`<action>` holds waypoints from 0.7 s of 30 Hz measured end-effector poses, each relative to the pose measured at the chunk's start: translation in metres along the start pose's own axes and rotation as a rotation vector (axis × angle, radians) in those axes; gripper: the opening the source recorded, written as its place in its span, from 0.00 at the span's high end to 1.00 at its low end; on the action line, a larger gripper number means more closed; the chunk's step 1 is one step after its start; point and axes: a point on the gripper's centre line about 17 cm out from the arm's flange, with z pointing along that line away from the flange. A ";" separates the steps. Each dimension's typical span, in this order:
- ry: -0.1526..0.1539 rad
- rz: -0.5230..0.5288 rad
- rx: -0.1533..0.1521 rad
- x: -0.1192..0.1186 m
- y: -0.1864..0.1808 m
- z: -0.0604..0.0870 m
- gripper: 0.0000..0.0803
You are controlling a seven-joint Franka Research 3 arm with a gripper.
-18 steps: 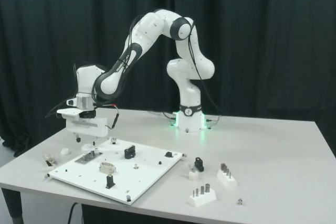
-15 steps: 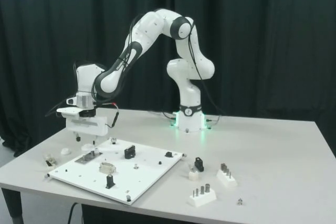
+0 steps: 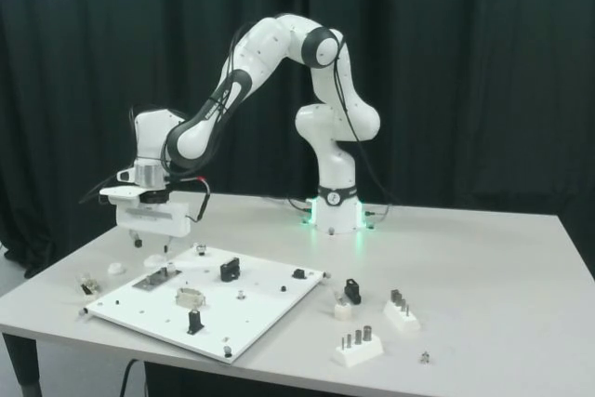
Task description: Pick medium gear.
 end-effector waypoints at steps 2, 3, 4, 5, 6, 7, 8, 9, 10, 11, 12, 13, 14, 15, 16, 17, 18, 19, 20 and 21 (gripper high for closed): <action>0.001 0.000 0.000 0.000 0.000 0.000 0.00; 0.002 0.000 0.000 0.001 0.000 -0.001 0.00; 0.002 0.000 -0.001 0.001 0.000 -0.001 0.00; 0.003 0.000 -0.001 0.001 0.001 -0.001 0.00; 0.003 0.000 -0.001 0.002 0.001 -0.002 0.00; 0.004 -0.001 -0.002 0.002 0.001 -0.002 0.00; 0.005 -0.001 -0.002 0.002 0.001 -0.002 0.00; 0.005 -0.001 -0.002 0.003 0.001 -0.002 0.00; 0.006 -0.001 -0.003 0.003 0.001 -0.003 0.00; 0.007 -0.001 -0.004 0.004 0.002 -0.003 0.00; 0.009 -0.001 -0.004 0.005 0.002 -0.004 0.00; 0.010 -0.002 -0.005 0.006 0.003 -0.005 0.00; 0.012 -0.002 -0.006 0.007 0.003 -0.005 0.00; 0.014 -0.002 -0.008 0.008 0.004 -0.006 0.00; 0.016 -0.002 -0.009 0.008 0.005 -0.007 0.00; 0.018 -0.002 -0.011 0.010 0.006 -0.008 0.00; 0.020 -0.001 -0.013 0.011 0.007 -0.010 0.00; 0.023 -0.001 -0.016 0.012 0.009 -0.011 0.00; 0.025 0.000 -0.019 0.013 0.011 -0.012 0.00; 0.028 0.000 -0.023 0.014 0.014 -0.014 0.00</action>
